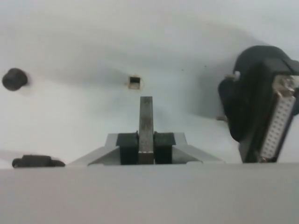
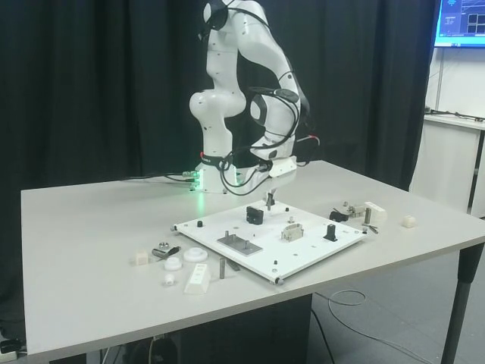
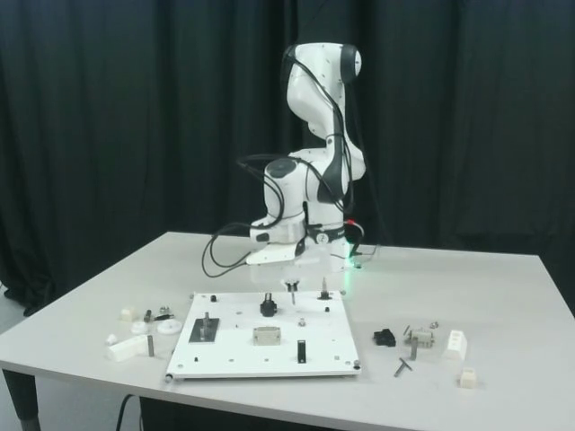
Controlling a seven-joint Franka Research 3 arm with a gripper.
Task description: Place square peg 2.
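Your jaws (image 1: 146, 148) are clamped on the square peg (image 1: 145, 125), which hangs above the white board (image 2: 303, 254) with its tip short of the small square hole (image 1: 134, 82). Beside the peg you have a black D-sub connector block (image 1: 261, 107) standing tall, close to the path. A black round knob (image 1: 14, 79) sits well apart on the other side. Loose parts lie on the tabletop (image 2: 83, 227) around the board.
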